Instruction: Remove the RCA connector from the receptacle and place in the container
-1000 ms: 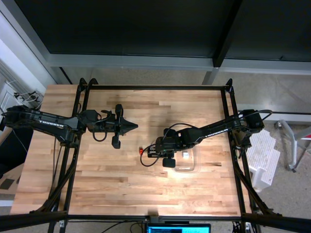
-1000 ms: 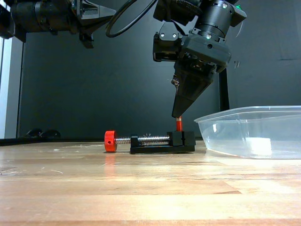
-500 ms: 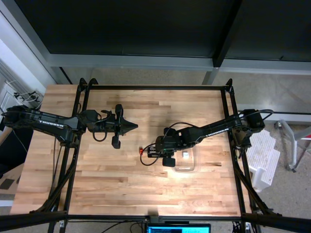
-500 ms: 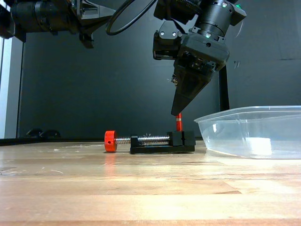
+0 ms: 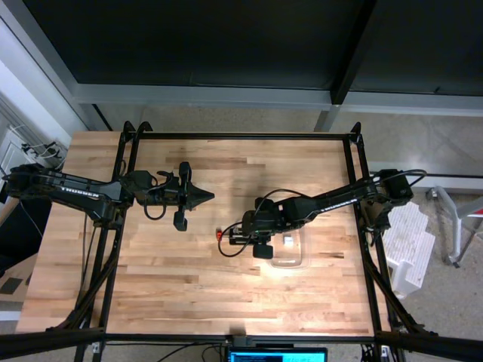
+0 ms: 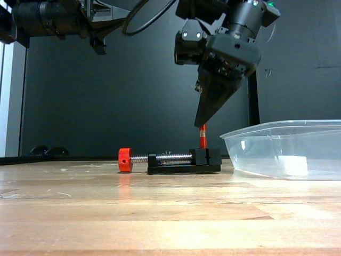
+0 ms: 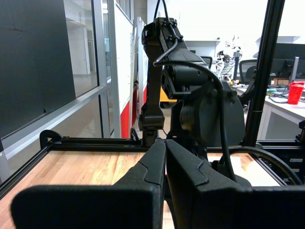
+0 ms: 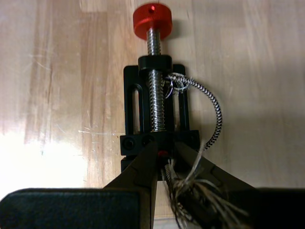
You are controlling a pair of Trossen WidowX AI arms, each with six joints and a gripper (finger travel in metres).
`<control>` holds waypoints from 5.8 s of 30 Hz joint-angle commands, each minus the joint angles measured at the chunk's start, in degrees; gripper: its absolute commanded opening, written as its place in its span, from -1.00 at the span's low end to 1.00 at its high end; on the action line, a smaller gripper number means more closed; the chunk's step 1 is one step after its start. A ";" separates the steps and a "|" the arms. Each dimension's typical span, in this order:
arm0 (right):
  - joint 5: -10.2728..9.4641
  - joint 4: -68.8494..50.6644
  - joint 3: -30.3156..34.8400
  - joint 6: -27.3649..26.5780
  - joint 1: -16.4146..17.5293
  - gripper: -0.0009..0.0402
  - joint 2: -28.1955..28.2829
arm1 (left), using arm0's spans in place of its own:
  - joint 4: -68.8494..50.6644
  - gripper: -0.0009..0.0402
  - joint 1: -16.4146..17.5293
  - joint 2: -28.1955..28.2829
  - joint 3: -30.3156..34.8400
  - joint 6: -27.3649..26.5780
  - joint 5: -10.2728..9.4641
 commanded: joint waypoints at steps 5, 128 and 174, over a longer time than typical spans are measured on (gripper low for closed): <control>0.02 -0.07 0.04 -0.02 -0.04 -0.96 -1.09 | 0.00 -0.96 0.00 0.00 0.02 0.00 0.02; -9.51 19.85 -8.83 -11.56 -13.00 -0.96 -33.46 | 0.00 -0.96 0.00 0.00 0.02 0.00 0.02; -10.58 60.22 -36.24 -8.96 -12.04 -0.96 -40.22 | 0.00 -0.96 0.00 0.00 0.02 0.00 0.02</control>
